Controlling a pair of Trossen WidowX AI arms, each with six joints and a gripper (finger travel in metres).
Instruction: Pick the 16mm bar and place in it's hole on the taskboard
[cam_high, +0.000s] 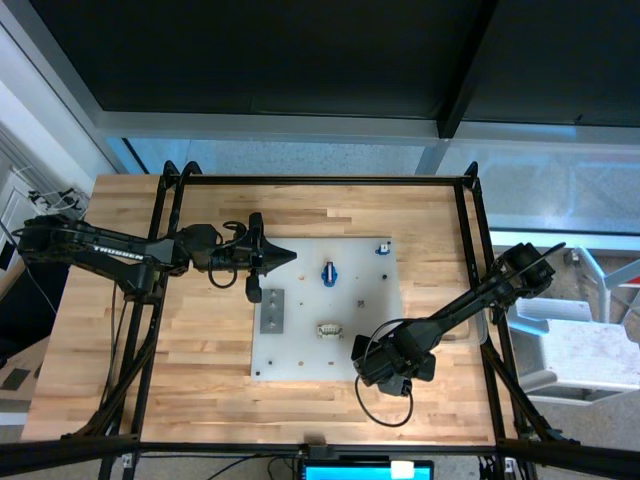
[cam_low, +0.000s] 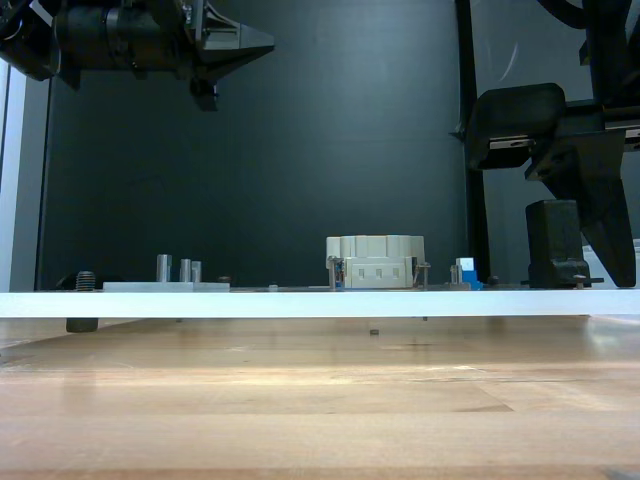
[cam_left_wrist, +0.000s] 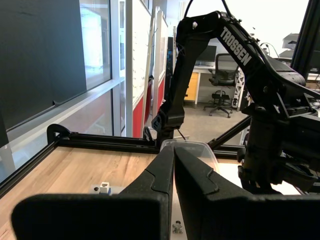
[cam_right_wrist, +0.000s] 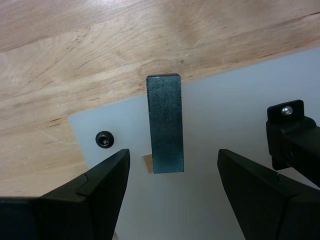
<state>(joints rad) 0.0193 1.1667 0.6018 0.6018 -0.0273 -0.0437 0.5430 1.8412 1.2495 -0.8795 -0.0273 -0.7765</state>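
Observation:
The bar (cam_right_wrist: 165, 122) is a dark steel rectangle standing upright on the white taskboard (cam_right_wrist: 225, 100), close to the board's near right corner. Its lower end meets a small square hole; how deep it sits cannot be told. My right gripper (cam_right_wrist: 172, 195) is open, one finger on each side of the bar, neither touching it. The high view places this gripper (cam_high: 385, 365) over that corner of the board (cam_high: 300, 350), hiding the bar. My left gripper (cam_high: 288, 255) hovers high above the board's far left edge, shut with nothing in it, and the left wrist view confirms the jaws pressed together.
On the board sit a grey block with round pegs (cam_high: 270, 312), a blue part (cam_high: 329, 272) and a white connector (cam_high: 327, 328). A corner screw (cam_right_wrist: 103, 140) and a black piece with a screw (cam_right_wrist: 290, 132) flank the bar. A black frame (cam_high: 470, 260) rings the table.

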